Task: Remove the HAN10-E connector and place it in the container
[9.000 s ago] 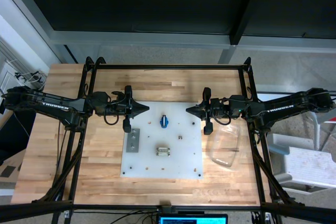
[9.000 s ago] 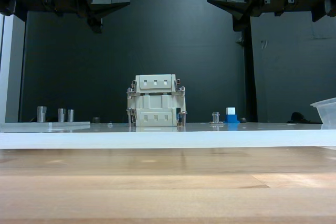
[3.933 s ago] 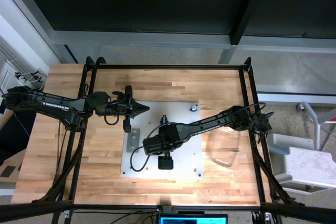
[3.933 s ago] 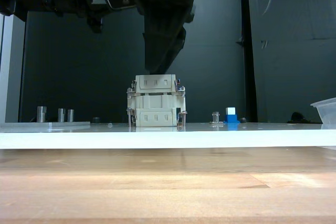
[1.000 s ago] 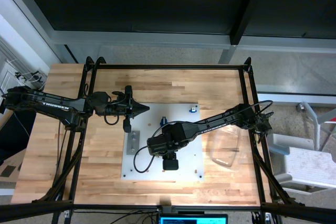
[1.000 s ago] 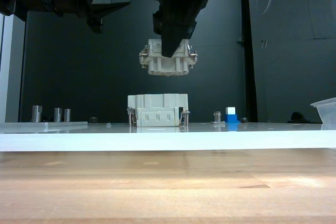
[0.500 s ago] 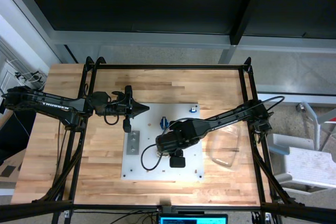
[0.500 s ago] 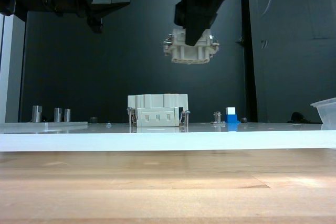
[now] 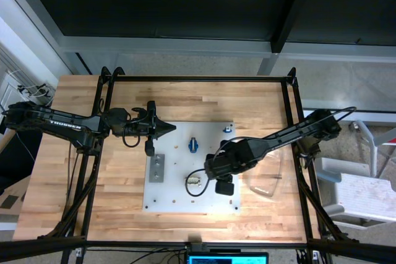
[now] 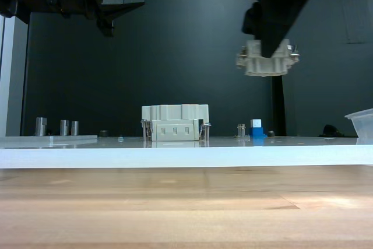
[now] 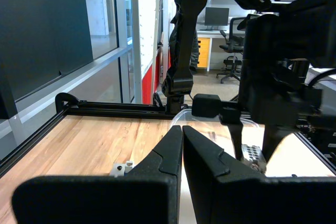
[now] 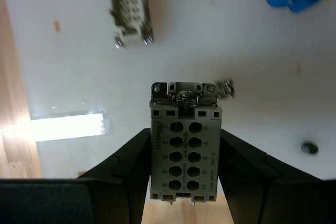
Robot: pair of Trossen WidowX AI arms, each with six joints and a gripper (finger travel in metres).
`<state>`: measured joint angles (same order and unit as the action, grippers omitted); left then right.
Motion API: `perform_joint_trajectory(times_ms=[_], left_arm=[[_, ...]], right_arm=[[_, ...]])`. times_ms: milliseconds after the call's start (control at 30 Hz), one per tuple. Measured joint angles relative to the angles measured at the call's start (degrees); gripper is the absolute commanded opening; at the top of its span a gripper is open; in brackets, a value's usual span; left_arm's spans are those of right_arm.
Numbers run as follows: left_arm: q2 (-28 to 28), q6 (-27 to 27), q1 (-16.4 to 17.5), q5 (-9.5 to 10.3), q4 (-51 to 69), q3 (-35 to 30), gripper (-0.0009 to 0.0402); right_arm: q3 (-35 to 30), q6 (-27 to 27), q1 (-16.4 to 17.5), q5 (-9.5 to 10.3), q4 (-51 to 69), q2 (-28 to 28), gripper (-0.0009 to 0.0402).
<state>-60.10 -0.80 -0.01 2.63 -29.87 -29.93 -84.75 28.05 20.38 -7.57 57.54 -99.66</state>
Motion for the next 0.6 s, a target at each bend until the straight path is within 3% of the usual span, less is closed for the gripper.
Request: perform_joint_trajectory(times_ms=[600], left_arm=[[0.0, 0.0, 0.0, 0.02, 0.0, 0.0, 0.0000]], right_arm=[[17.3, 11.1, 3.5, -1.92, -1.3, 13.9, 0.0035]])
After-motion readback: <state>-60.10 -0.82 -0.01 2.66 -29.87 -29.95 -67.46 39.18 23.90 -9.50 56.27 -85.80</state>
